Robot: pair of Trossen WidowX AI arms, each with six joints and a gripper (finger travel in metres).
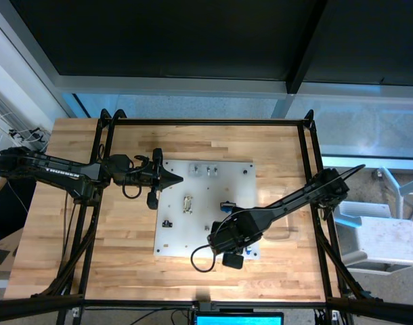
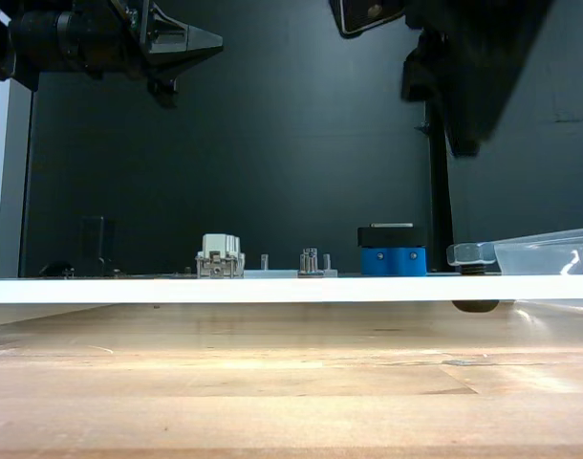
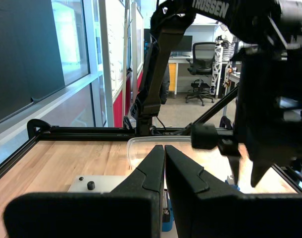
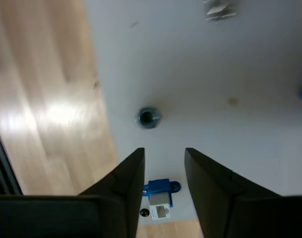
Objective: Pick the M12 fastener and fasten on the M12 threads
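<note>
Nut (image 2: 473, 253) atop its stud (image 2: 475, 270), fastening pending; right end effector (image 4: 163, 150) above, jaws apart, should descend, grip, turn. Left end effector (image 1: 178, 179), jaws together, at board (image 1: 183, 237) left edge.

M12 fastener (image 2: 472, 253): small silver hex nut, level, seated on top of its stud, not run fully down. M12 threads (image 2: 475, 270): short black stud, upright, few ribs showing under the nut, close to the white board (image 2: 272, 290) edge.

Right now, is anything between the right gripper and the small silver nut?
Nothing visible. The open right gripper hangs above the white board, the small silver nut on its black ribbed stud bare below. The shut left gripper hangs over the board's left edge.
</note>
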